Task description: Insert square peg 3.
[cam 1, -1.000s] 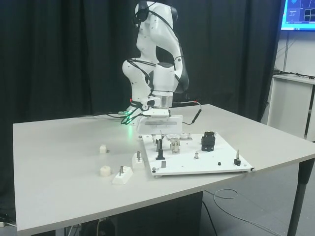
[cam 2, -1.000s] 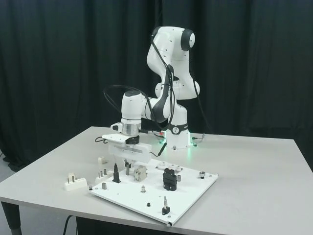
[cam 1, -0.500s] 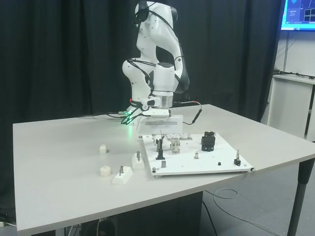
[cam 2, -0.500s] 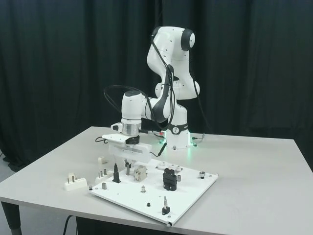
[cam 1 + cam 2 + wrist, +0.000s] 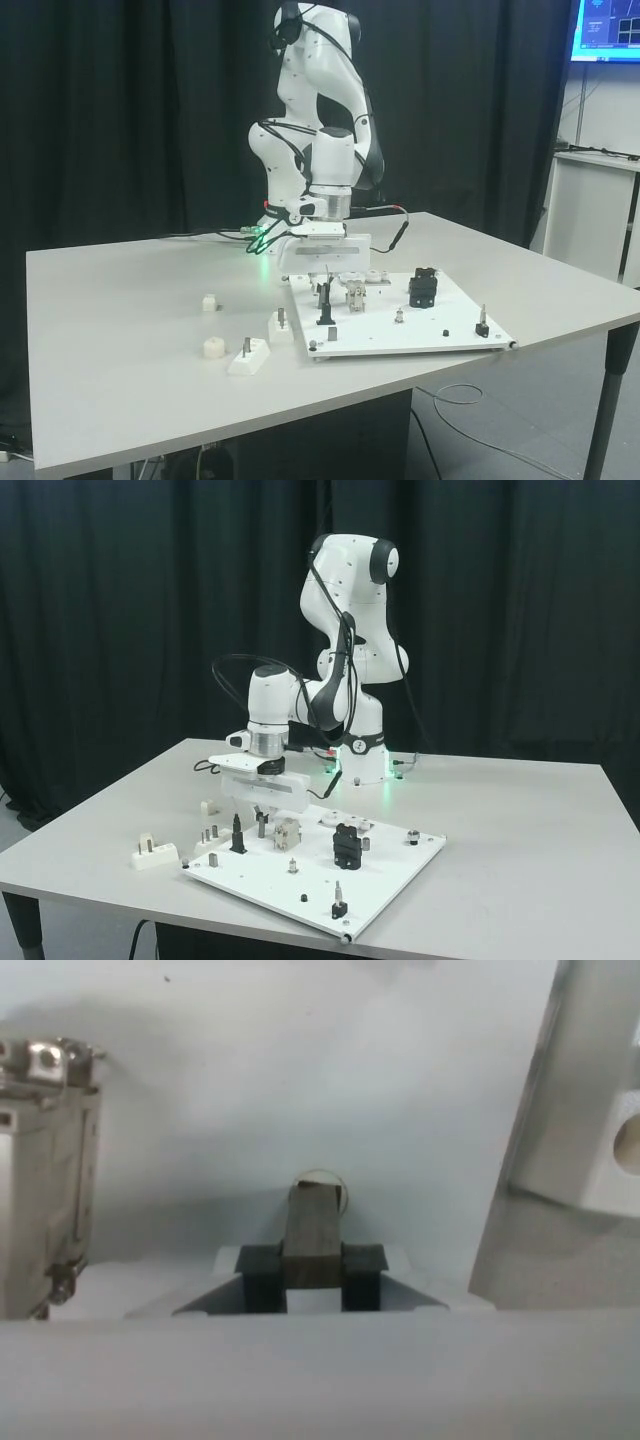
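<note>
In the wrist view my gripper (image 5: 312, 1278) is shut on a grey square peg (image 5: 312, 1230), one black fingertip (image 5: 258, 1278) on each side of it. The peg's lower end points at a small ring-edged hole (image 5: 330, 1182) in the white board (image 5: 300, 1080). Whether the tip touches the board I cannot tell. From the room views the gripper (image 5: 324, 272) (image 5: 261, 816) hangs low over the white board (image 5: 420, 330) (image 5: 390, 875), at its edge nearest the arm's base, with the peg (image 5: 262, 826) upright.
Beside the gripper on the board stand a grey metal fixture (image 5: 45, 1160) (image 5: 356, 296) (image 5: 287, 832), a black post (image 5: 326, 306) (image 5: 238, 836) and a black connector (image 5: 422, 288) (image 5: 347, 846). White peg holders (image 5: 248, 358) (image 5: 152, 855) and white cylinders (image 5: 212, 347) lie on the grey table (image 5: 120, 300).
The hand has risen very slightly with the peg still held. Nothing else has moved.
</note>
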Controlling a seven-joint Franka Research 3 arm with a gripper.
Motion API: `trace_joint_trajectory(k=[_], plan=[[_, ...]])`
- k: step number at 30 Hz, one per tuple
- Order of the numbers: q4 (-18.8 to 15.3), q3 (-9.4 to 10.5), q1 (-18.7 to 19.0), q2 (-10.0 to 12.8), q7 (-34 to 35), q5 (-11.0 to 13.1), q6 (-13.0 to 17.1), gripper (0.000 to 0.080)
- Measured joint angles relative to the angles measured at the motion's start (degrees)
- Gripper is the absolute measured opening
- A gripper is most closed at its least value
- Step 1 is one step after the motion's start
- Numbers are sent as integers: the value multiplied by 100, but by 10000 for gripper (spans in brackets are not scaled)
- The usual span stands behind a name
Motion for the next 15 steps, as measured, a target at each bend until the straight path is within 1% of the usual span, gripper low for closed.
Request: trace_joint_trajectory(k=[11, 15], plan=[[2, 0, -2, 0, -107, 2, -6, 114], [3, 0, -4, 0, -96, 83, -9, 114]])
